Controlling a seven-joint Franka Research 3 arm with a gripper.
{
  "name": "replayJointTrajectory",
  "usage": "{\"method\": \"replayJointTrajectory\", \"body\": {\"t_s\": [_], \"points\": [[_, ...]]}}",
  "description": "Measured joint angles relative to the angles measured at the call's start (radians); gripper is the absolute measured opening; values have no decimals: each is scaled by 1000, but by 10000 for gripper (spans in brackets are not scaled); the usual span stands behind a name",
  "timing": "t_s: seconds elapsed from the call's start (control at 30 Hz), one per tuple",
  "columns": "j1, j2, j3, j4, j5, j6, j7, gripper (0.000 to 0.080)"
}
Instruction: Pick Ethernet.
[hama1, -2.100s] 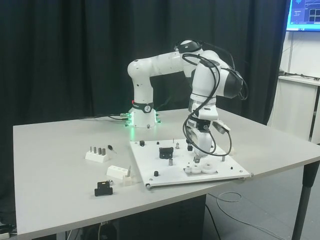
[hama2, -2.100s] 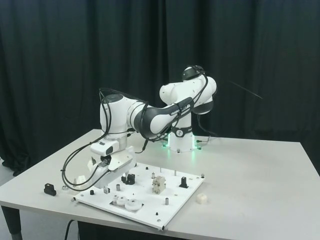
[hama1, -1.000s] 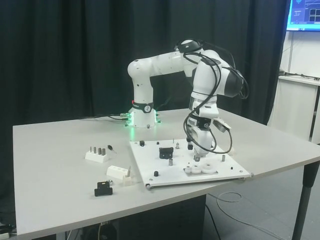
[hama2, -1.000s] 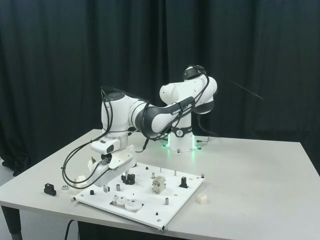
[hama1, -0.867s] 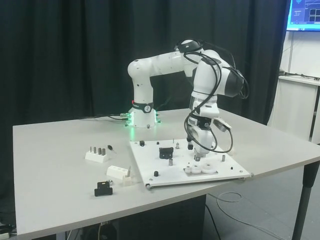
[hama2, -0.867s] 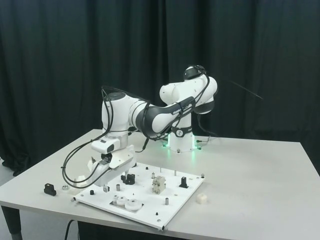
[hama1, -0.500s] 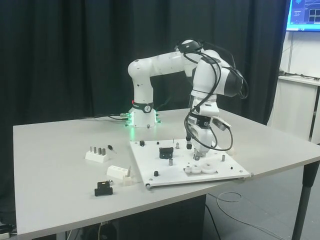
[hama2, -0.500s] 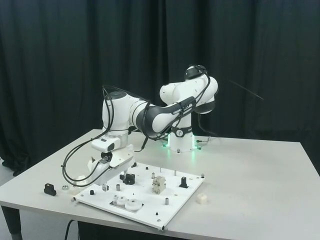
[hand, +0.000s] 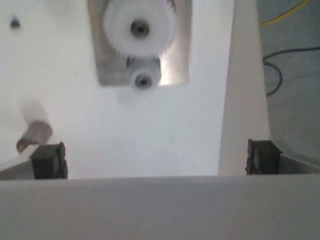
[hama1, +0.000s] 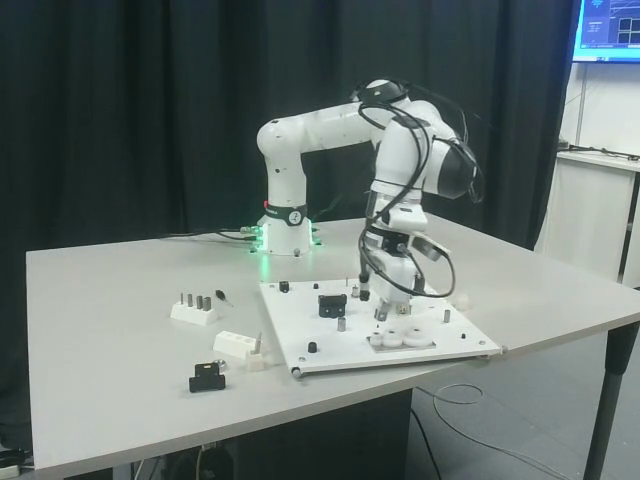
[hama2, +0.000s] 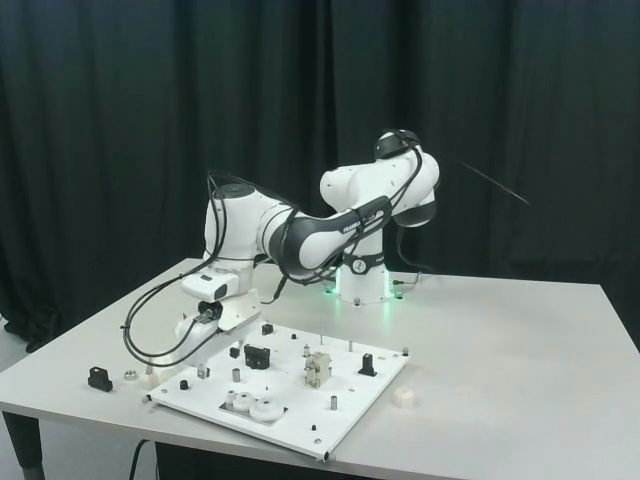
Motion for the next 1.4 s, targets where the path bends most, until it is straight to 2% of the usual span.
{"method": "replayJointTrajectory", "body": {"t_s": [0.43, 0.83, 1.07, 1.4], "points": [[49, 0, -23, -172, 13, 95, -131, 800], [46, 0, -25, -278, 36, 207, -217, 800], [13, 2, -23, -304, 57, 245, -272, 800], [-61, 9, -3, -288, 97, 272, -345, 800]]}}
